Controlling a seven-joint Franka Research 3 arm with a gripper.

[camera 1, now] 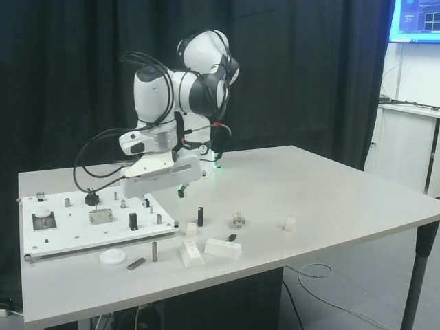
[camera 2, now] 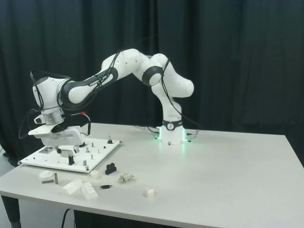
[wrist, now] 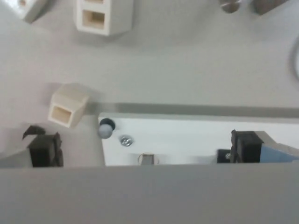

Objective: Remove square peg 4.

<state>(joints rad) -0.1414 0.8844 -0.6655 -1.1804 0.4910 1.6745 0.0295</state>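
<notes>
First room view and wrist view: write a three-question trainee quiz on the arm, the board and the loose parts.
1. True or false: the arm's wrist end hangs over the white board.
2. The small hollow white block lies: A) on the board; B) on the grey table, beside the board's corner; C) between the jaws.
3. In one word, how do the jaws stand in the wrist view?

Key: 1 true. 2 B. 3 open, with the two sides far apart and nothing held between them.
</notes>
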